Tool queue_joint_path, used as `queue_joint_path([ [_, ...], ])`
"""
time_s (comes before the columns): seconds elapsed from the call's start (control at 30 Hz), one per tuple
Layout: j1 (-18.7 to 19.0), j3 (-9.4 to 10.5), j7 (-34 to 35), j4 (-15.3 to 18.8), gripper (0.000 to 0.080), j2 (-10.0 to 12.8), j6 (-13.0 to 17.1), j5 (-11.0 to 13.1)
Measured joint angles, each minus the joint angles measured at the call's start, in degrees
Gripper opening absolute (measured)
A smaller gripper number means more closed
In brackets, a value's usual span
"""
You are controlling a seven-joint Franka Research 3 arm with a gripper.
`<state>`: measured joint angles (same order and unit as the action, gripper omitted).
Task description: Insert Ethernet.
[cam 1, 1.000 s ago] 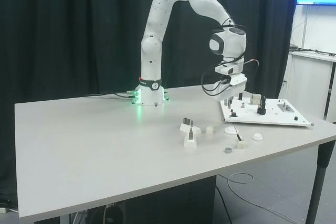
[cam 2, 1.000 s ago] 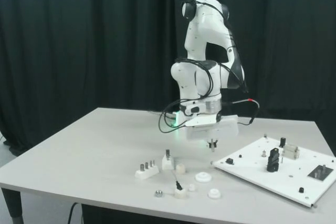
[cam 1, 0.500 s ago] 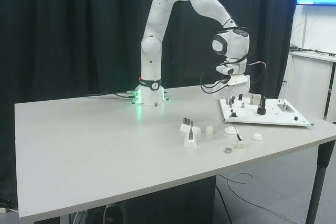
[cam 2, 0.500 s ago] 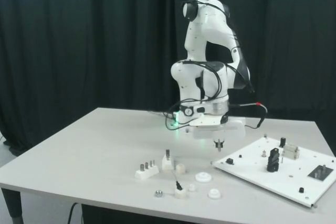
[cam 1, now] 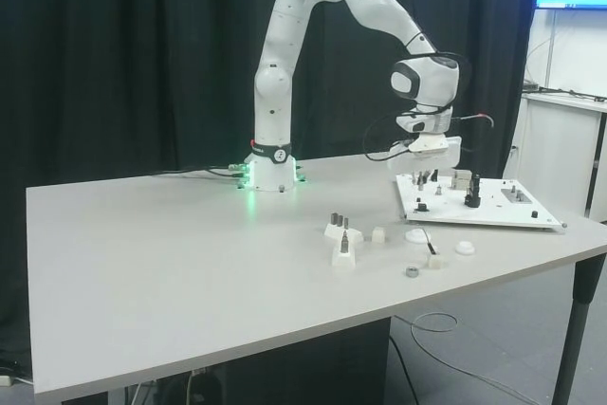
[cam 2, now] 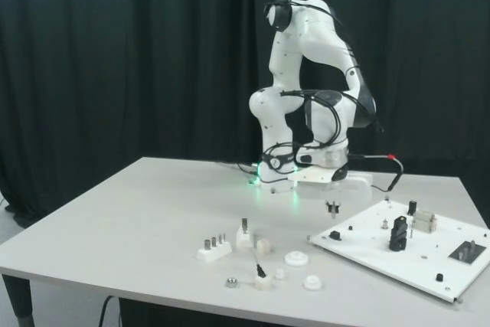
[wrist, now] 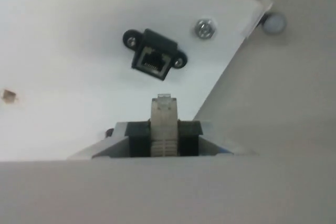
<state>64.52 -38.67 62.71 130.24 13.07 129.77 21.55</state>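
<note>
My gripper (wrist: 164, 124) is shut on a white Ethernet plug (wrist: 163, 109), whose tip points down between the black pads. The black Ethernet socket (wrist: 154, 60) sits on the white board (wrist: 63, 51), a short way ahead of the plug and apart from it. In the second room view the gripper (cam 2: 332, 208) hangs a little above the board's (cam 2: 360, 254) near corner, just over the socket (cam 2: 334, 235). In the first room view the gripper (cam 1: 423, 177) hovers above the board's (cam 1: 493, 214) left end.
The board carries a black block (cam 2: 396, 233), a grey connector (cam 2: 425, 223) and a dark plate (cam 2: 468, 250). On the grey table stand small white holders (cam 2: 213, 248) with pins, white discs (cam 2: 296, 258), a nut (cam 2: 229, 282) and a screw (wrist: 204, 29) by the board's corner.
The arm has carried the gripper with the plug sideways from the table beside the board to above the board's corner, over the socket.
</note>
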Motion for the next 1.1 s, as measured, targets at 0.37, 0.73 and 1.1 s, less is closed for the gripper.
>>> queue_joint_path([
  [0.37, 0.0, 1.32, 11.8, 0.0, 0.0105, 0.0, -0.1, 0.4],
  [0.73, 0.0, 1.45, 15.7, 0.1, 0.0105, 0.1, 0.9, 0.4],
  [1.1, 0.0, 1.61, 18.1, 0.2, 0.0105, 1.0, 2.7, 0.3],
])
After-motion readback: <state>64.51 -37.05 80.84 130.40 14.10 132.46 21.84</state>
